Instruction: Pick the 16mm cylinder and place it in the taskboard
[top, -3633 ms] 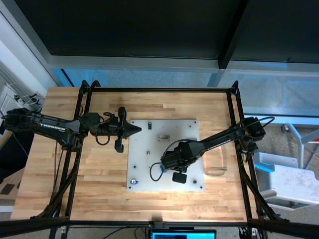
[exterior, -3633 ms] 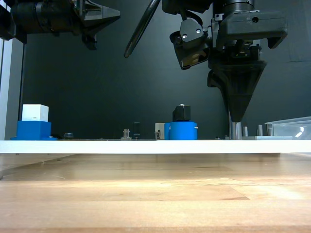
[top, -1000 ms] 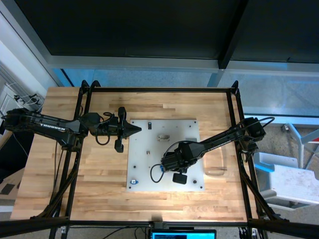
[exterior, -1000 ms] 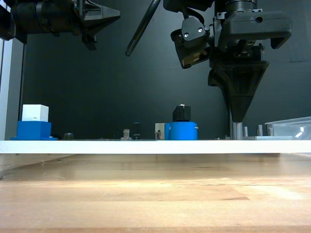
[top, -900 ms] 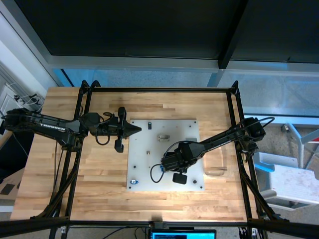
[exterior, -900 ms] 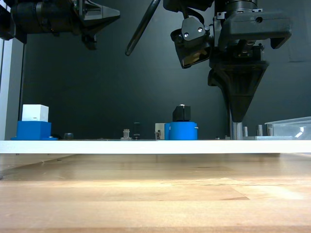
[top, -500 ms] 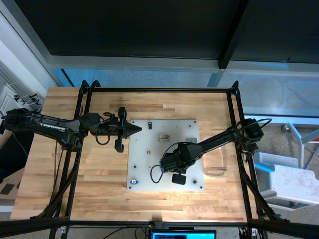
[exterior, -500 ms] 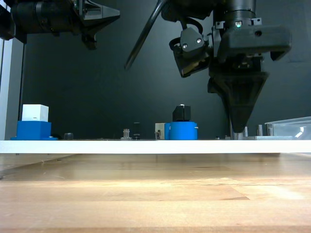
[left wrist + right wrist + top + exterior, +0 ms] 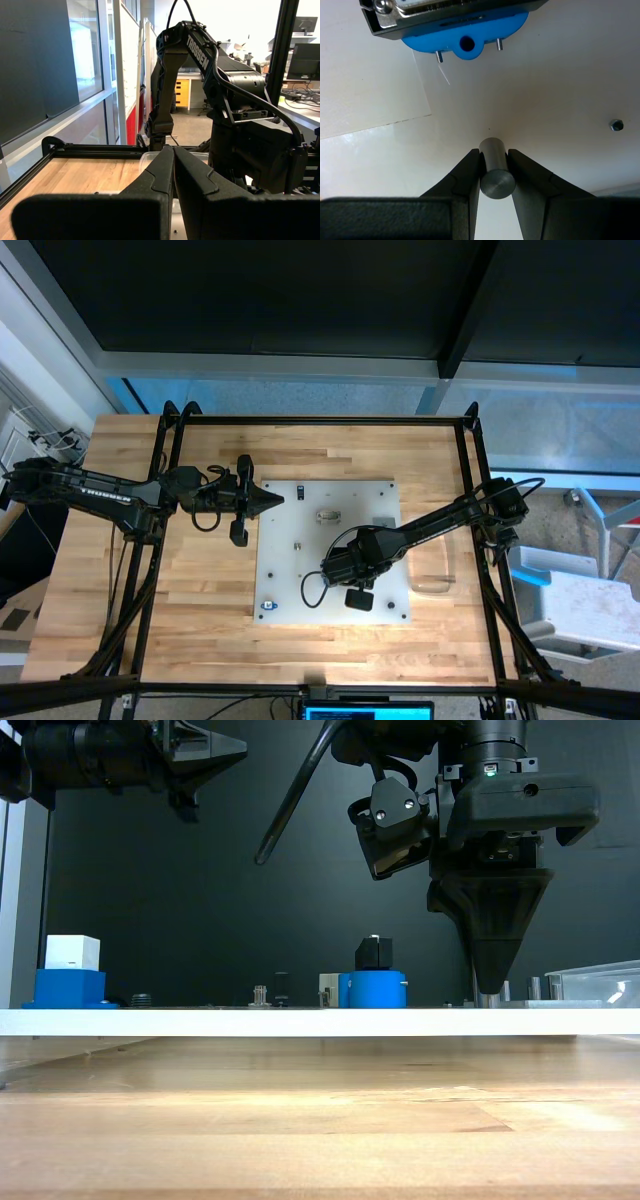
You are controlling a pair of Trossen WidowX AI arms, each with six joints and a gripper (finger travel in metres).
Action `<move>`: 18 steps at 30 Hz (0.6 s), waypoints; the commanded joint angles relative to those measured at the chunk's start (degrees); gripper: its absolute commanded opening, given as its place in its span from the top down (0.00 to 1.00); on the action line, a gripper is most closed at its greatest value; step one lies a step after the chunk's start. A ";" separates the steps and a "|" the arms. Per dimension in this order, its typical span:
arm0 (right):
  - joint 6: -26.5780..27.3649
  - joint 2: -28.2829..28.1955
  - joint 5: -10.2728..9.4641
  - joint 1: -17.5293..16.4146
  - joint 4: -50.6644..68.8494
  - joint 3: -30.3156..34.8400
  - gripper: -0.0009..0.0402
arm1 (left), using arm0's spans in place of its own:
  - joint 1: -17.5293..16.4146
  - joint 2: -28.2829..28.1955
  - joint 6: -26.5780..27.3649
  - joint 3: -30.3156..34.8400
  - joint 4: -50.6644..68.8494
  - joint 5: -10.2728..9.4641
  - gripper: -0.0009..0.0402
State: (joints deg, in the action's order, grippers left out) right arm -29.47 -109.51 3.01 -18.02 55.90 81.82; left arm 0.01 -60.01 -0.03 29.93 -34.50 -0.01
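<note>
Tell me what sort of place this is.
Probably a robotics lab: a framed wooden table carries the taskboard, and office monitors stand behind. The left gripper hangs shut by the board's edge; the right gripper holds the 16mm cylinder over the board.

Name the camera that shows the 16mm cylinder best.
Right wrist view: the 16mm cylinder is clamped in the right gripper over the taskboard. Low view shows only its end; high view hides it; left wrist view misses it. The left gripper hangs shut at the board's left.
</note>
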 commanded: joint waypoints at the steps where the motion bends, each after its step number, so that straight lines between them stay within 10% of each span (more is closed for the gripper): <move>1: 0.44 0.00 -0.02 -0.02 -0.07 0.00 0.88 | -0.02 0.00 -0.02 0.02 -0.02 0.00 0.98; 18: 0.17 0.24 -0.04 -0.09 0.13 0.00 0.54 | -0.02 0.00 -0.02 0.02 -0.02 0.00 0.98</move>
State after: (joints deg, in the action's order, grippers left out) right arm -29.23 -109.45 3.03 -18.06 55.90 81.82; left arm 0.01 -60.01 -0.03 29.95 -34.50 -0.03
